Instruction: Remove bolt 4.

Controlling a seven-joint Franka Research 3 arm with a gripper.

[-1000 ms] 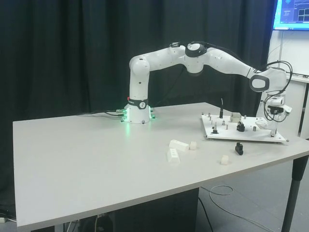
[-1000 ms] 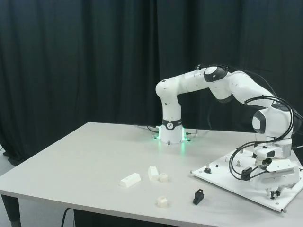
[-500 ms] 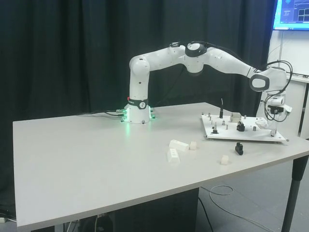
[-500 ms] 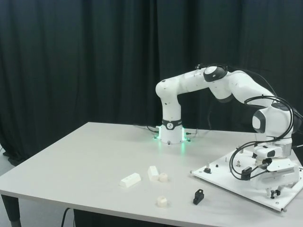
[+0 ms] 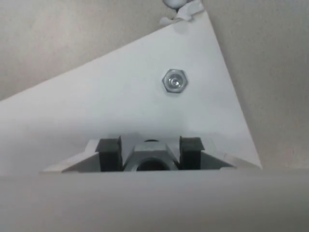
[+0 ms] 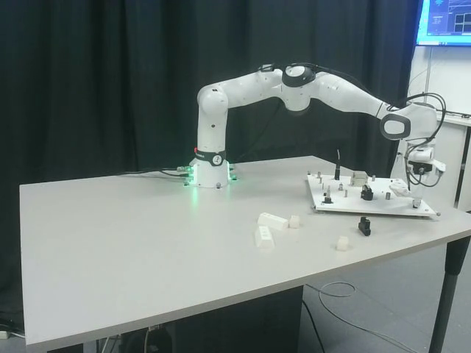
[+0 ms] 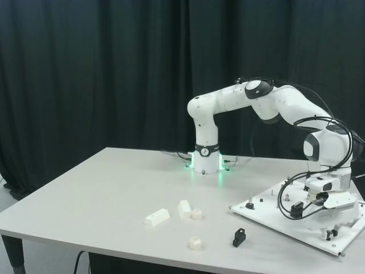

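Claw low over the board's far corner, hex bolt just ahead

The white arm point(image 7: 268, 103) reaches out from its green-lit base to the far corner of the white board point(image 7: 268, 220), with the claw point(image 5: 150, 153) low over it — probably so the fingers come down on the bolt squarely from above. In the wrist view a hex-headed bolt point(image 5: 174, 80) stands up from the board near its pointed corner, just beyond the fingertips at about 12 o'clock; I take it for bolt 4, though nothing marks it.

The black finger pads point(image 5: 109, 149) stand a little apart with a grey piece between them. Whether they clamp it I cannot tell.

Loose white blocks point(image 6: 272, 220) and a small black part point(image 6: 363, 226) lie on the grey tabletop point(image 6: 132, 235), at about 9 o'clock from the board in the first room view — well clear of the work.
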